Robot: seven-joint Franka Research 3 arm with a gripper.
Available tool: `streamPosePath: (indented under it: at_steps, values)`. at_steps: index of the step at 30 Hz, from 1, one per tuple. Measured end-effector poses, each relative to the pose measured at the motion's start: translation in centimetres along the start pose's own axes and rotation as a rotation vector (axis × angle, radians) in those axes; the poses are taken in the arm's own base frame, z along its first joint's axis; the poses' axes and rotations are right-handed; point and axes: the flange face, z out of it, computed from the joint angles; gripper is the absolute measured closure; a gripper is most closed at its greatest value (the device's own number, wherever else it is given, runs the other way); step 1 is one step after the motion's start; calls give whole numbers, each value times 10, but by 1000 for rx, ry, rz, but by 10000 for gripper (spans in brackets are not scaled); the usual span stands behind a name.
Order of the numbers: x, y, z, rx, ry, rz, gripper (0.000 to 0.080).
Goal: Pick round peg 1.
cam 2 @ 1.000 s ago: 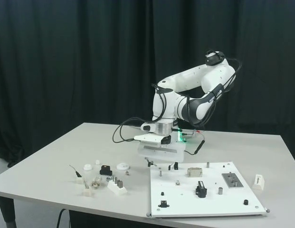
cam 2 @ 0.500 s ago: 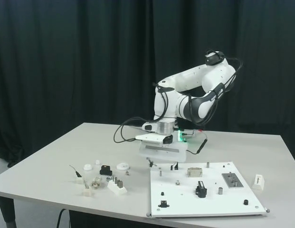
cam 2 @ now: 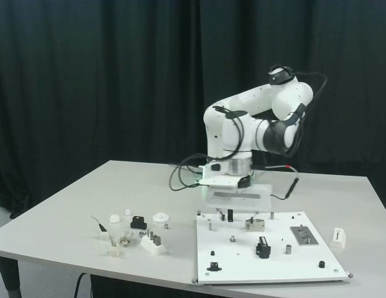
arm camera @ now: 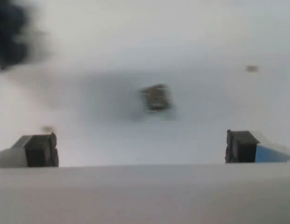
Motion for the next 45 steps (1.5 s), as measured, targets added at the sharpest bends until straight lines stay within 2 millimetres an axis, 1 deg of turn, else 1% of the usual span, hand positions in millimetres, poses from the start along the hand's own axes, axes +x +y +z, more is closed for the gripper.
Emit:
streamPosePath:
  at_steps: [6,12,23,30,36,41,45]
  values:
    - [-29,-34,-5,7,-32,25,3]
    - [-63,-65,-8,6,-56,52,3]
    - [-129,-110,-4,-8,-73,102,3]
    - [-169,-132,3,-31,-74,119,3]
    - [-200,-146,12,-52,-67,130,3]
    - [-220,-154,20,-65,-52,135,3]
    - [-233,-159,26,-70,-41,139,3]
